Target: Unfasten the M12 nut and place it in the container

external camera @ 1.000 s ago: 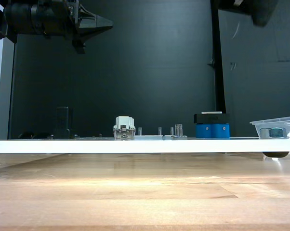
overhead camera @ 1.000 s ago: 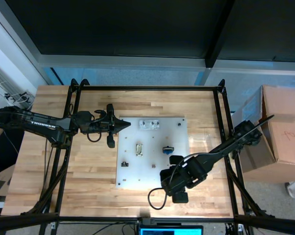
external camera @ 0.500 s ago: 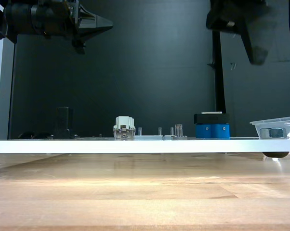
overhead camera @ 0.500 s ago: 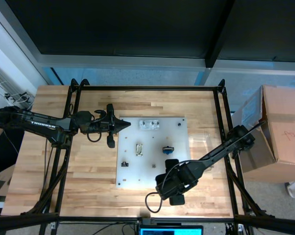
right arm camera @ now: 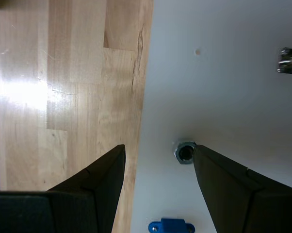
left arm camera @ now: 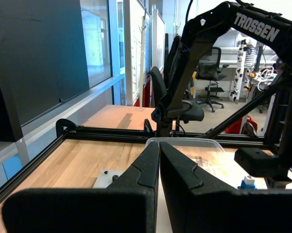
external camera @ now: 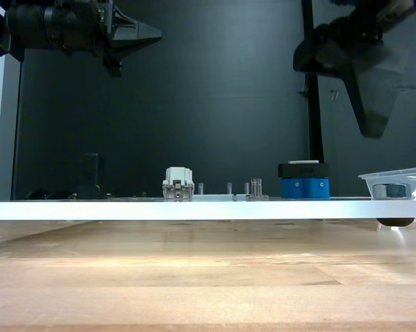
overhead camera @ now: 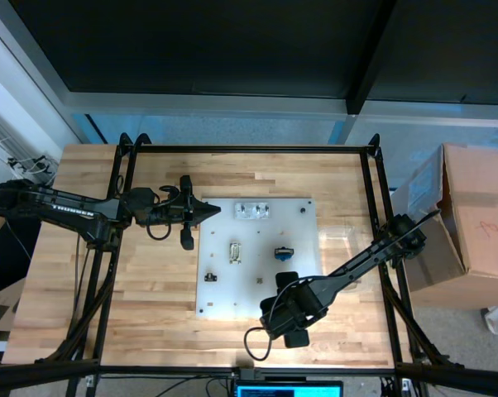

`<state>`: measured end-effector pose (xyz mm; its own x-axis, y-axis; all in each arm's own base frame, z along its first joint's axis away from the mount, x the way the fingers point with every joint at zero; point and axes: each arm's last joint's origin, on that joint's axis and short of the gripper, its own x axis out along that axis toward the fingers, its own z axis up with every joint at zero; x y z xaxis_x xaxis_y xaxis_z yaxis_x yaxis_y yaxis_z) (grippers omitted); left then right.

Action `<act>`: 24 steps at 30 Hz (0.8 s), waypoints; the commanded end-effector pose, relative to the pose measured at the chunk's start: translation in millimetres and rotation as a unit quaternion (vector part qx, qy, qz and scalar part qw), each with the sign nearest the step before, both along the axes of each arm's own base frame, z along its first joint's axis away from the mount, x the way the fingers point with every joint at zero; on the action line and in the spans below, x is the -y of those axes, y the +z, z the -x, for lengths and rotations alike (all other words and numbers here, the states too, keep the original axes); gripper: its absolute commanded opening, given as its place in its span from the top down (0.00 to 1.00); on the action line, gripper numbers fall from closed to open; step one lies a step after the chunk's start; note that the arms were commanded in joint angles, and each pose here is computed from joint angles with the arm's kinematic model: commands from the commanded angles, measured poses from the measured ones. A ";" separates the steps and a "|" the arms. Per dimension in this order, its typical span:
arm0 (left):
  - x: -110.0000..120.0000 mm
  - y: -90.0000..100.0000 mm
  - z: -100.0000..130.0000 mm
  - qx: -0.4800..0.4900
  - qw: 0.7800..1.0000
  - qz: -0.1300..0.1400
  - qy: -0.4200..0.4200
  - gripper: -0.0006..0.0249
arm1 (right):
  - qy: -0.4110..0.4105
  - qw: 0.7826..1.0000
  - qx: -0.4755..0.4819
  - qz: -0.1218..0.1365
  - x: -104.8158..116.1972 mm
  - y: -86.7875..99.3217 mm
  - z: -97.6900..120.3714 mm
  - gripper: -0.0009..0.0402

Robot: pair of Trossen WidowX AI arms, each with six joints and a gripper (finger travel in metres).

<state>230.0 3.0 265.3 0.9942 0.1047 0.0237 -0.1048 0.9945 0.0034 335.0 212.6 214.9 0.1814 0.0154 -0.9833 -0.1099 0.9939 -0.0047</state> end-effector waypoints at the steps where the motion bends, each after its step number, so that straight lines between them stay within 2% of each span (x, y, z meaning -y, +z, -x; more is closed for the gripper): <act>1: -0.1 0.0 0.0 0.000 1.000 0.000 0.000 0.98 | 0.000 1.000 0.002 -0.003 0.0 -6.6 0.5 0.51; 8: 0.0 0.0 0.0 0.000 1.000 0.000 0.000 0.97 | 0.001 1.000 0.004 -0.007 0.1 -17.2 1.7 0.57; 16: -0.1 0.0 0.0 0.000 1.000 0.000 0.000 0.98 | 0.000 1.000 0.005 -0.009 0.7 -28.5 4.0 0.67; 20: 0.0 0.0 0.0 0.000 1.000 0.000 0.000 0.98 | 0.001 1.000 0.005 -0.008 0.9 -29.9 4.4 0.75; 24: 0.0 0.0 0.0 0.000 1.000 0.000 0.000 0.98 | 0.003 1.000 0.003 -0.006 1.6 -31.2 4.9 0.88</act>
<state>230.0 3.0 265.3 0.9942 0.1047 0.0237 -0.1048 0.9945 0.0034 330.1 211.3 184.0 0.1883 0.0310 -0.9816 -0.1137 0.9935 0.0096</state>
